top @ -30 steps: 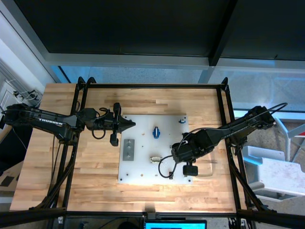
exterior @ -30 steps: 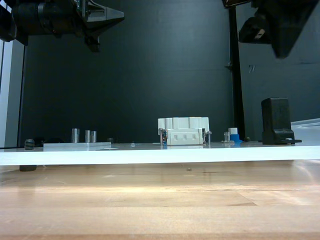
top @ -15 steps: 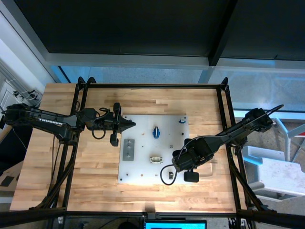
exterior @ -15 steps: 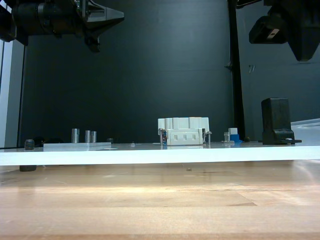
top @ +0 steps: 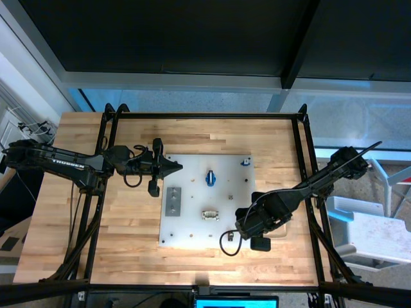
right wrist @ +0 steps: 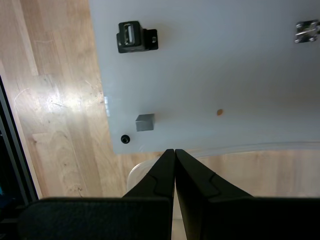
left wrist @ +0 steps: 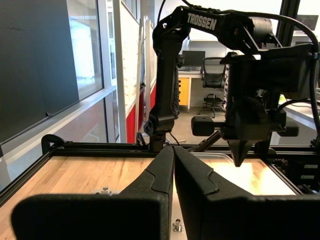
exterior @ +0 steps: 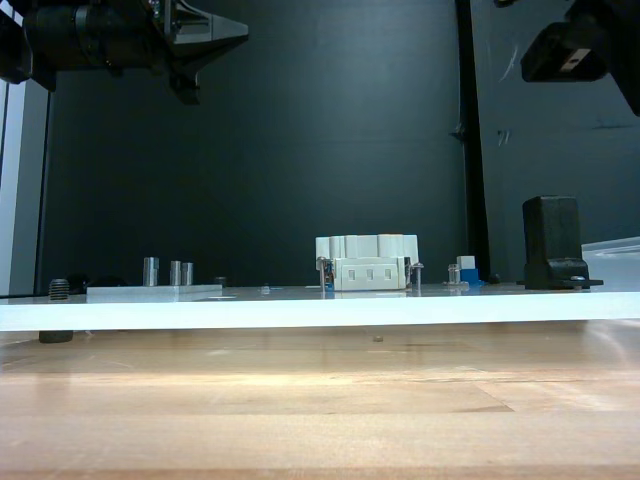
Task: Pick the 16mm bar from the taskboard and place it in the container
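The white taskboard lies mid-table. The clear container sits against the board's right edge, largely under the right arm. Its curved rim shows in the right wrist view. My right gripper hangs above the board's near right corner, over that rim. It is shut and nothing shows between its fingers. My left gripper hovers shut over the board's far left edge, high above it. I cannot make out the 16mm bar in any view.
A grey block with small upright pegs sits on the board's left. A blue part, a white connector and a black socket also stand on the board. A small grey cube lies near its corner.
The right gripper has moved toward the near edge and to the right, from over the board's middle right to its right edge above the container. The left arm has not moved.
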Action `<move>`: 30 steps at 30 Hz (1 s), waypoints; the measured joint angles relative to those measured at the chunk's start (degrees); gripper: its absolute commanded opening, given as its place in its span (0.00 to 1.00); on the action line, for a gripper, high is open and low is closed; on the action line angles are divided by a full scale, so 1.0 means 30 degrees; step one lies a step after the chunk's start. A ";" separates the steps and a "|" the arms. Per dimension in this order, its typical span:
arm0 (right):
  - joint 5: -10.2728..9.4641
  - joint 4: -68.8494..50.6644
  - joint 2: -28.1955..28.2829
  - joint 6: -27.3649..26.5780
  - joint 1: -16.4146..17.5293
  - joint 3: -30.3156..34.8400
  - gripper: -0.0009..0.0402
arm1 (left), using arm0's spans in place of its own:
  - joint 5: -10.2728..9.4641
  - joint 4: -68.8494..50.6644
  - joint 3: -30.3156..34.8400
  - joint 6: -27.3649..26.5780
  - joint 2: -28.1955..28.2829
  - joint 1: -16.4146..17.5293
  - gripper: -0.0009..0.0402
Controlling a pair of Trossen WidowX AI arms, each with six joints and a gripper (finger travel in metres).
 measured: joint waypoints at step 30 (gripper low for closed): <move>0.0736 0.2098 0.0896 0.0568 0.1188 -0.1115 0.38 | 0.0000 0.0000 0.0000 -0.0007 0.0000 0.0000 0.02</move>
